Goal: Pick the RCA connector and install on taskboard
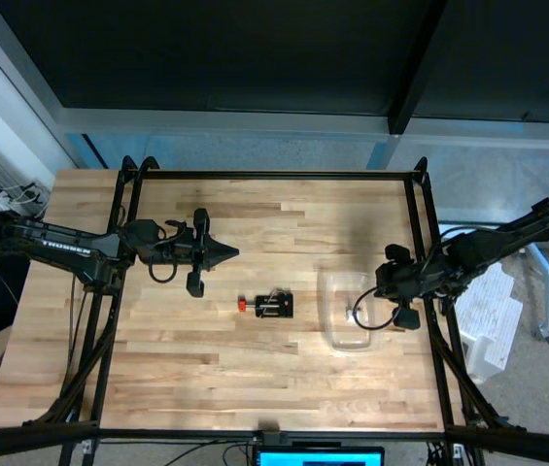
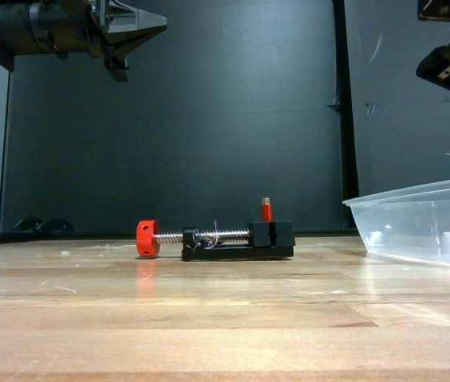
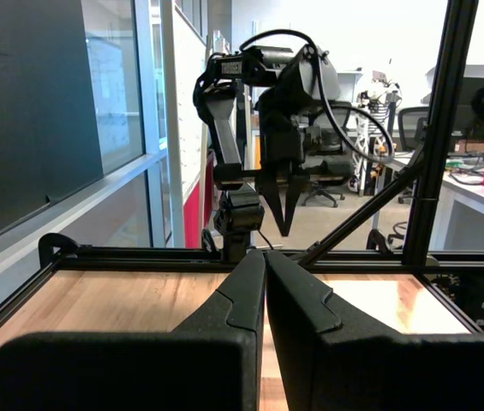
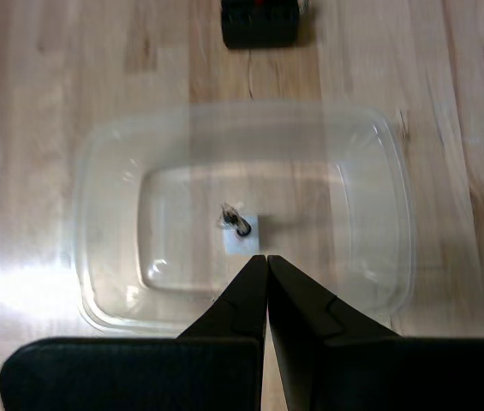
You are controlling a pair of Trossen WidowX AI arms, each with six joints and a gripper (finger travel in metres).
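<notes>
High view: I see the clear tray (image 1: 337, 335) on the wooden table (image 1: 157, 330), with the right gripper (image 1: 361, 311) hanging over it and pointing down. The board (image 1: 272, 307), black with a red knob (image 1: 241, 305), sits near the tray on the left arm's side, with a gap between them. The left gripper (image 1: 230, 252) is well apart from the tray, out past the board, and its tip points back toward the tray's side of the table.

Low view: the board lies flat on the table with its knob end turned away from the tray. The left gripper is high above the table. Of the right arm I can see only a dark part above the tray.

Left wrist view: the left gripper's jaws are pressed together with nothing between them. Across the table the right arm (image 3: 280, 103) points its fingers downward.

Right wrist view: the right gripper's jaws are together too, and empty, above the tray. The connector (image 4: 242, 226) lies inside the tray near the middle of its floor, on a small white square (image 4: 243, 240). One end of the board shows beyond the tray's far wall.
</notes>
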